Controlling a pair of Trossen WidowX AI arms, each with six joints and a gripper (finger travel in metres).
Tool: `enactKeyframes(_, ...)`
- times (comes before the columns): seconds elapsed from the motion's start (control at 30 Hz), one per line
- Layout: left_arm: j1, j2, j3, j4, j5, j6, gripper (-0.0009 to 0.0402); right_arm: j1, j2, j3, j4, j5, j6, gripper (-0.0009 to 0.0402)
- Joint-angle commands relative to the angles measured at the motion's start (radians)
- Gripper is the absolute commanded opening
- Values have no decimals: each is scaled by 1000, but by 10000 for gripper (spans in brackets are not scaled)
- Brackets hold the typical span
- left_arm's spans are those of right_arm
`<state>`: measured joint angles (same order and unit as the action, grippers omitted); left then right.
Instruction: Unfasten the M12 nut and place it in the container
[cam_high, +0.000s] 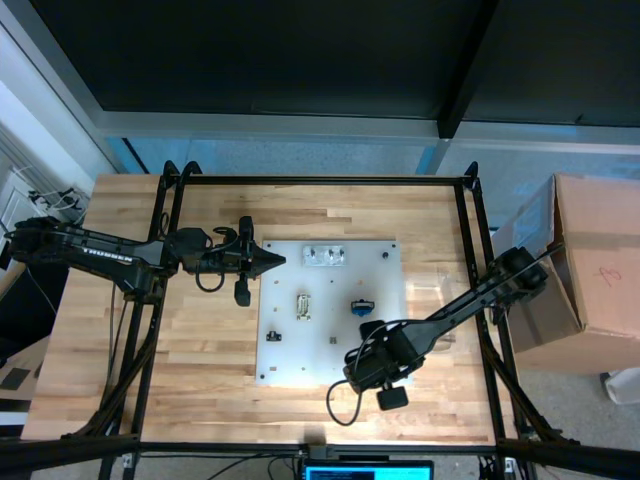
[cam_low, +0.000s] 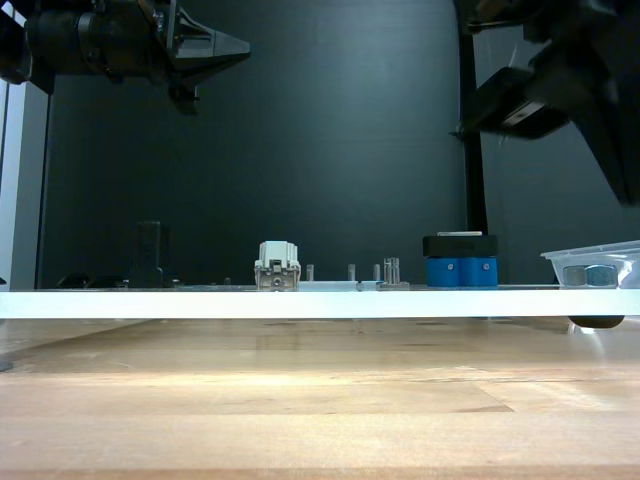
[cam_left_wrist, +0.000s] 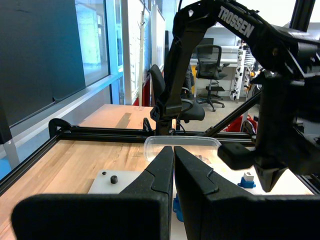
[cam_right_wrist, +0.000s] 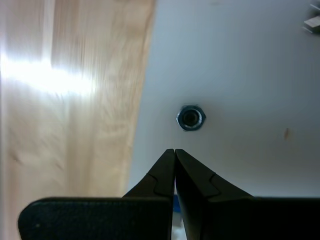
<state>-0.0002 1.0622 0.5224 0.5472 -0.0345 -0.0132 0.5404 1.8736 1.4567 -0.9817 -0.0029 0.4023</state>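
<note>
The small silver M12 nut (cam_right_wrist: 190, 118) sits on its stud on the white board (cam_right_wrist: 240, 60), seen from straight above with the dark stud end in its hole. In the low view the nut (cam_low: 590, 275) shows low at the board's right, in front of the clear container (cam_low: 600, 255). My right gripper (cam_right_wrist: 174, 151) hangs above the board, shut on nothing, its tips just short of the nut. In the high view the right gripper (cam_high: 362, 370) covers the stud. My left gripper (cam_high: 275, 260) hovers shut and empty over the board's far left edge.
The clear container (cam_high: 440, 290) lies right of the board (cam_high: 300, 370). A blue block (cam_high: 362, 308), a white connector (cam_high: 303, 305) and silver posts (cam_high: 325, 256) stand on the board. A black frame (cam_high: 320, 181) rings the table, and a cardboard box (cam_high: 590, 270) stands at the right.
</note>
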Motion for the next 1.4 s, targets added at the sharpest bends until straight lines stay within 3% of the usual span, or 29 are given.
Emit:
enactKeyframes(0.03,0,0,0,0,0,0,0,-2,-22,15,-12,2,158,0)
enactKeyframes(0.37,0,0,0,0,0,0,0,3,-35,113,-72,2,271,0)
enactKeyframes(0.77,0,0,0,0,0,0,0,8,-6,77,-71,2,177,0)
enactKeyframes(0.93,0,0,0,0,0,0,0,7,56,67,-15,-52,156,0)
enactKeyframes(1.4,0,0,0,0,0,0,0,-6,110,28,42,-66,158,0)
